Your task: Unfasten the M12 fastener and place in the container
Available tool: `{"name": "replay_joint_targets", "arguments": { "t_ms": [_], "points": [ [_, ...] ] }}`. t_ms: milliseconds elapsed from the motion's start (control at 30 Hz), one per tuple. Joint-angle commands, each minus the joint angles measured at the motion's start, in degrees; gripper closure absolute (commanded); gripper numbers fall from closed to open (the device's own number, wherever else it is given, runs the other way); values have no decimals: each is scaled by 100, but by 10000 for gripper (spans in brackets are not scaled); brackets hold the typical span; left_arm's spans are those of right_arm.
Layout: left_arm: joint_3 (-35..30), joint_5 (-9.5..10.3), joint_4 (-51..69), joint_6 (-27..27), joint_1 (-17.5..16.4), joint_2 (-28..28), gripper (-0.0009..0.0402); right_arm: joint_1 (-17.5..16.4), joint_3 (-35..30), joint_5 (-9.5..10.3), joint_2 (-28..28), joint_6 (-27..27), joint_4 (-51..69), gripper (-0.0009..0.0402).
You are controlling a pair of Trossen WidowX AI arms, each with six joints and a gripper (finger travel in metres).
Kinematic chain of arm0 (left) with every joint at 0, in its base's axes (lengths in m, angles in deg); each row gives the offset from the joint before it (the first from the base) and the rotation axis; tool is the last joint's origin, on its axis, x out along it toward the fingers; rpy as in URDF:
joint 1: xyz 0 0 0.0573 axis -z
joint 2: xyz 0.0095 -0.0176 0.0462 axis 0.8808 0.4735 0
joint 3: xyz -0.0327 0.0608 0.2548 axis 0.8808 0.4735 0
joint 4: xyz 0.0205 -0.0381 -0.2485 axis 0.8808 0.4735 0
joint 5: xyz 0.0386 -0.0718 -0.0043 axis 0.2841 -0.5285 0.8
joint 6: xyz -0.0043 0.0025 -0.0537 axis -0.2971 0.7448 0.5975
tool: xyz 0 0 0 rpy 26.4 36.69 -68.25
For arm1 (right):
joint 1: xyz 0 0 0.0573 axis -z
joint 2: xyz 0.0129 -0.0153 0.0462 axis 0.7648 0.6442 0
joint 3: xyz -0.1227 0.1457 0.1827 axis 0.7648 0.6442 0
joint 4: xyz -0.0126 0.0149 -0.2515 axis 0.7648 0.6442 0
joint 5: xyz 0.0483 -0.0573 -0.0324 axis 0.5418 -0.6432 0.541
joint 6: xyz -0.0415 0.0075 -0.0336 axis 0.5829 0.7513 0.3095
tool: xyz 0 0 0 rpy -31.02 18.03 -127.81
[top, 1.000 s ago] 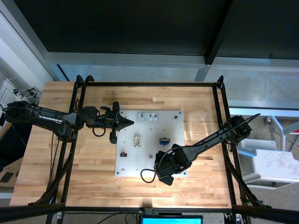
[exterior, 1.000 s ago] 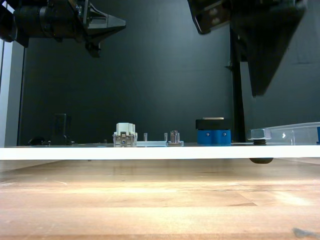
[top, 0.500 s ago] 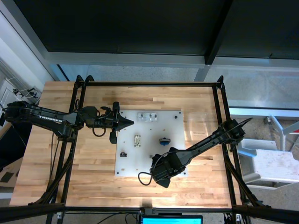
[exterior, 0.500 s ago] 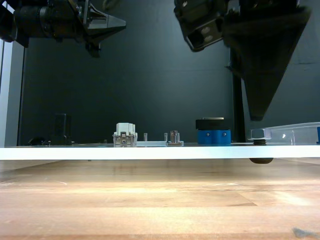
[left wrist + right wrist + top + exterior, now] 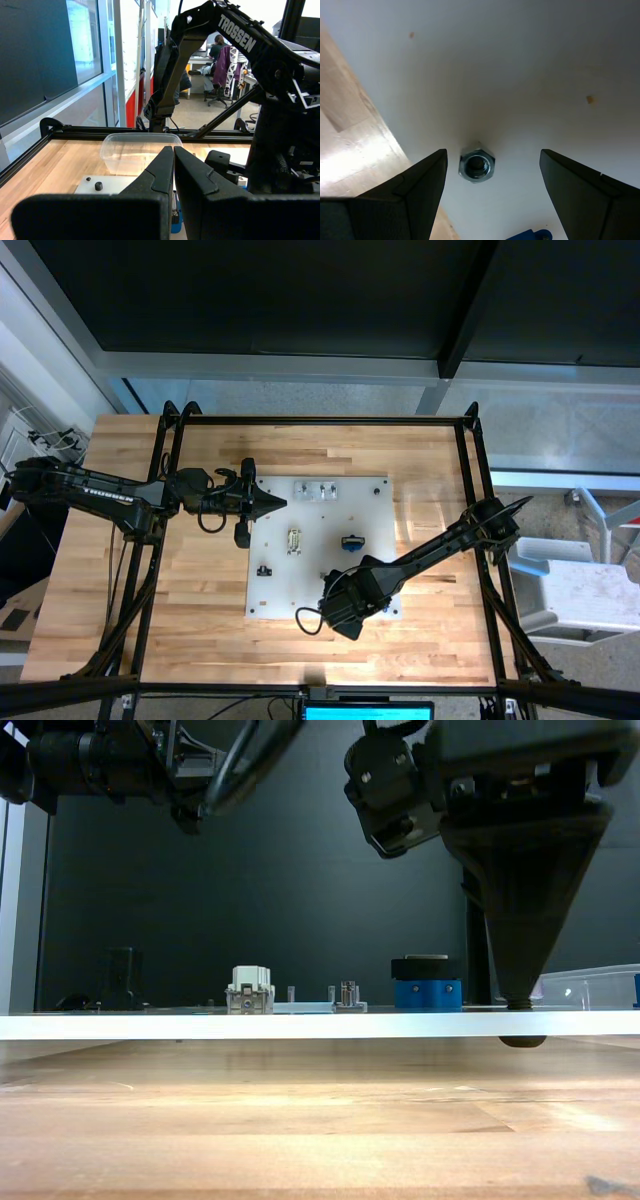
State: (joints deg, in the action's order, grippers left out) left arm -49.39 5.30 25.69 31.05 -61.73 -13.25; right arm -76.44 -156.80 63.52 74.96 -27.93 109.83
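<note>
Nut (image 5: pixel 489 168) sits on its stud (image 5: pixel 476 165) at the white board's (image 5: pixel 520 75) edge, between the right gripper's (image 5: pixel 493 152) open fingers (image 5: pixel 385 200), closer to one. Left gripper (image 5: pixel 278 503) hangs far off, fingers (image 5: pixel 200 180) shut.

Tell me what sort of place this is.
Likely an office robotics lab: railed wooden table, seated person and office chair beyond. Left hand shut over the board's left side; right hand open over the nut.

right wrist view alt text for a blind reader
Open right end effector straddles a silver M12 nut on the white board, near the table wood. The left end effector, unseen here, hangs shut at the board's far left.
</note>
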Motion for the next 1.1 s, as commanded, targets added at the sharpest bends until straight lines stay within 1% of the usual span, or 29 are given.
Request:
{"name": "replay_joint_targets", "arguments": {
  "t_ms": [33,133,433,600,700,800,867,967,1100],
  "points": [
    [-2,-2,-2,0,0,0,393,9,13,-4,0,17,0,147],
    [-2,-2,-2,0,-2,0,393,20,13,-4,0,26,2,171],
    [-2,-2,0,0,0,0,393,28,46,4,0,70,-20,266],
    [-2,-2,-2,0,-2,0,393,28,46,22,0,186,-35,302],
    [-2,-2,-2,0,-2,0,393,31,46,50,0,393,-68,320],
    [-2,-2,0,0,0,0,393,31,46,74,0,802,-98,338],
    [-2,-4,-2,0,0,0,393,31,46,175,0,1139,-114,349],
    [-2,-2,0,0,0,0,393,31,46,199,-2,1786,-136,363],
    [-2,-2,-2,0,0,0,393,26,46,203,-2,2863,-133,371]
  ]
}}
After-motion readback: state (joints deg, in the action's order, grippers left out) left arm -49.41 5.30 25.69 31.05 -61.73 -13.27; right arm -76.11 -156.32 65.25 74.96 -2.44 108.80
